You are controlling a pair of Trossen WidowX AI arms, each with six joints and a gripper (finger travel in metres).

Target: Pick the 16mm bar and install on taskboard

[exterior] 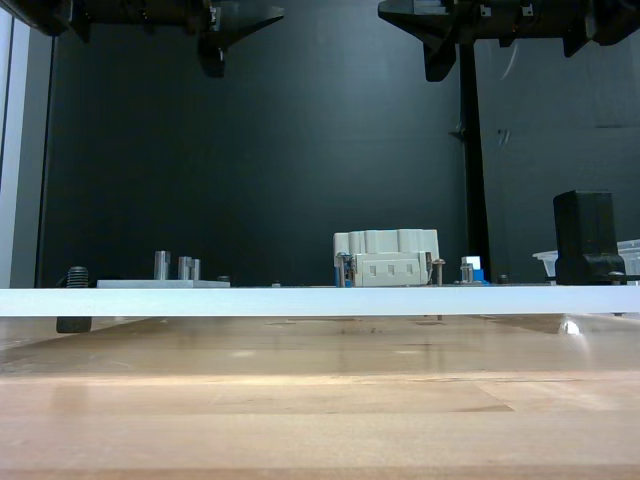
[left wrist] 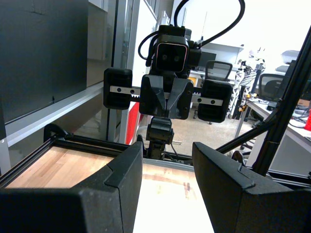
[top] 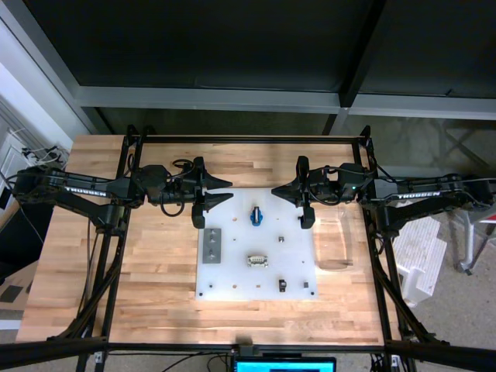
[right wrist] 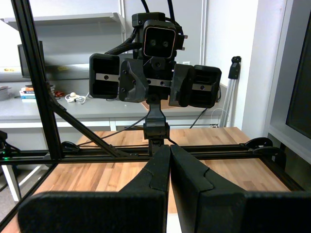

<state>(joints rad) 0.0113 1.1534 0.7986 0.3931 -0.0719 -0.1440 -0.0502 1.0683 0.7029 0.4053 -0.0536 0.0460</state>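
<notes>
Three short metal bars (exterior: pixel 176 266) stand upright in a grey block (top: pixel 211 246) at the left of the white task board (top: pixel 232 291); I cannot tell which is the 16mm bar. My left gripper (top: pixel 225 190) hovers high over the board's far-left corner, open and holding nothing; its fingers (left wrist: pixel 121 170) are spread wide. My right gripper (top: pixel 274 191) hovers at the same height over the board's far edge, facing the left one, shut with nothing in it. Its fingers (right wrist: pixel 155 170) touch each other. In the low view, both the left gripper (exterior: pixel 245 20) and the right gripper (exterior: pixel 400 12) hang far above the board.
On the board are a blue part (top: pixel 256 215), a beige connector (top: pixel 258 261) and a small black block (top: pixel 284 285). A clear tray (top: pixel 341 242) lies to the right of the board. A black frame (top: pixel 248 139) rings the wooden table.
</notes>
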